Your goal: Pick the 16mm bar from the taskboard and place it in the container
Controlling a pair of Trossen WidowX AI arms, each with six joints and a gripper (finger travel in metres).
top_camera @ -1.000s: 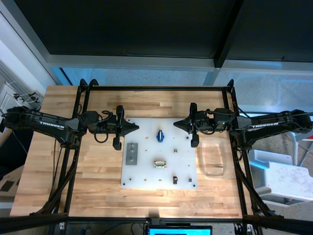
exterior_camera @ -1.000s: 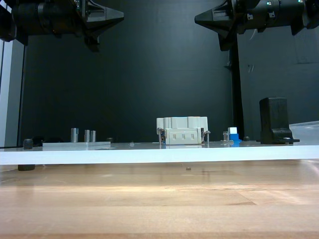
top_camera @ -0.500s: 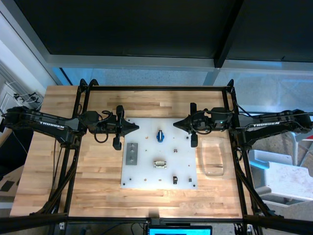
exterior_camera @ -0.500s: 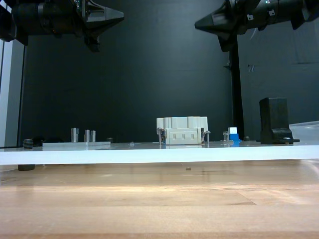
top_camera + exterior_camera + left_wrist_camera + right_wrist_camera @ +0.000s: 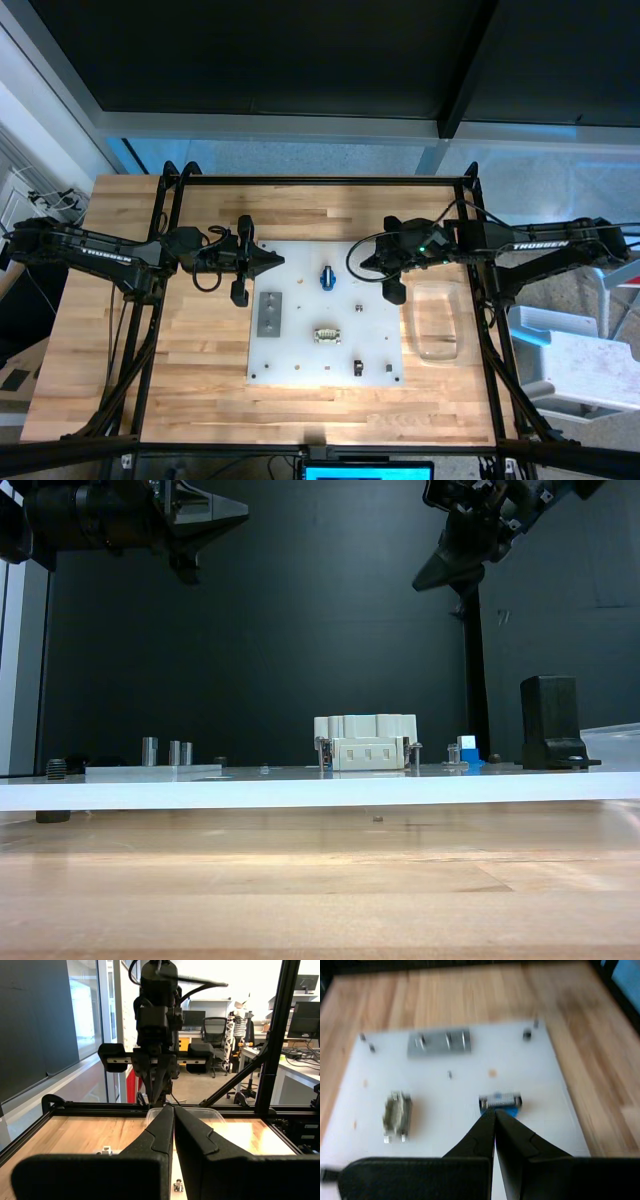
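The white taskboard (image 5: 300, 350) lies mid-table with a grey block (image 5: 270, 312) and a blue knob (image 5: 327, 277). Small grey pegs (image 5: 448, 1039) stand in the block (image 5: 439, 1043), and also show in the low view (image 5: 150, 750); I cannot tell which is the 16mm bar. The clear container (image 5: 437, 320) sits just right of the board. My left gripper (image 5: 280, 260) hovers shut over the board's far left corner (image 5: 173, 1107). My right gripper (image 5: 362, 265) hangs shut, tilted downward above the blue knob (image 5: 500, 1101), nothing held (image 5: 495, 1111).
A beige connector (image 5: 326, 335) and black fittings (image 5: 358, 366) stand on the board's near half. A tall black fitting (image 5: 550, 723) shows in the low view. Black frame rails (image 5: 320, 181) border the wooden table. A screen (image 5: 368, 470) sits at the near edge.
My right gripper has pitched downward and shifted slightly left over the board. The left arm has not moved.
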